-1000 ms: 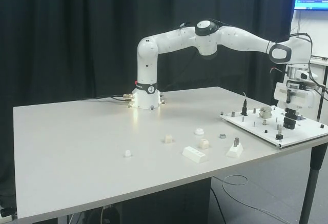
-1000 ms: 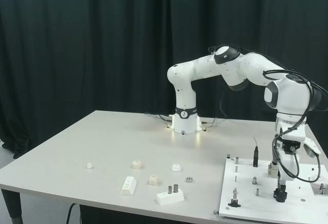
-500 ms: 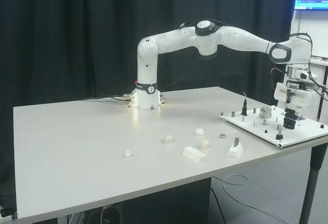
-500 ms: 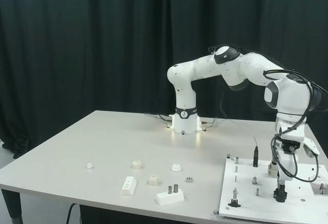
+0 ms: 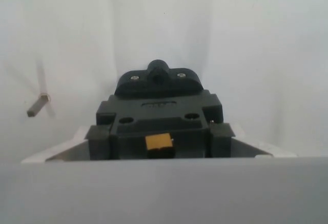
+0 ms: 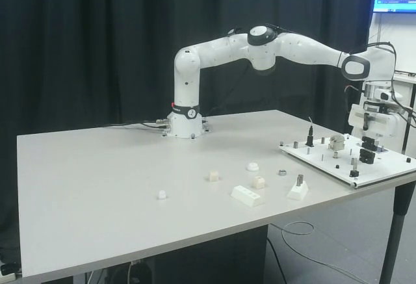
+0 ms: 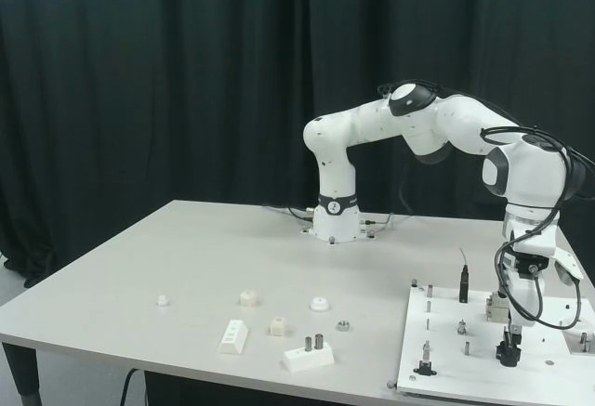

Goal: Insert D-SUB.

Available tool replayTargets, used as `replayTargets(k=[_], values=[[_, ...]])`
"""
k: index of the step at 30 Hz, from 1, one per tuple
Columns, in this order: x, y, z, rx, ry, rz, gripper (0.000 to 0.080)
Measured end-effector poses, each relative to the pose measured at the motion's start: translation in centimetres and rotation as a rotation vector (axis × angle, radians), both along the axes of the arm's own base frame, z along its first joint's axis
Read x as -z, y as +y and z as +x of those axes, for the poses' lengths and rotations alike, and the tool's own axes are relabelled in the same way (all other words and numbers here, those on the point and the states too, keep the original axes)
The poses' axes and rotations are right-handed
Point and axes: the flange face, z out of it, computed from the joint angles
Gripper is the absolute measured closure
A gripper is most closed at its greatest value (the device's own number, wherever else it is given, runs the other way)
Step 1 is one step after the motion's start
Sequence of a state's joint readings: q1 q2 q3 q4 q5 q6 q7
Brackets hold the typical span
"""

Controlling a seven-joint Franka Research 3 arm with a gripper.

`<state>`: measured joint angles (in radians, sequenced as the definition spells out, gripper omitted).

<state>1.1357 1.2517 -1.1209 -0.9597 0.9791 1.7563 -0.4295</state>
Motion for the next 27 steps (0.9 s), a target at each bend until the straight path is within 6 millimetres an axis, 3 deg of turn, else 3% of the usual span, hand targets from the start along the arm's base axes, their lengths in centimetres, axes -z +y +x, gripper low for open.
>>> replayTargets(k=[27], values=[[-0.01,-0.26,0.13,0.024,-0.006,-0.015,0.0416]])
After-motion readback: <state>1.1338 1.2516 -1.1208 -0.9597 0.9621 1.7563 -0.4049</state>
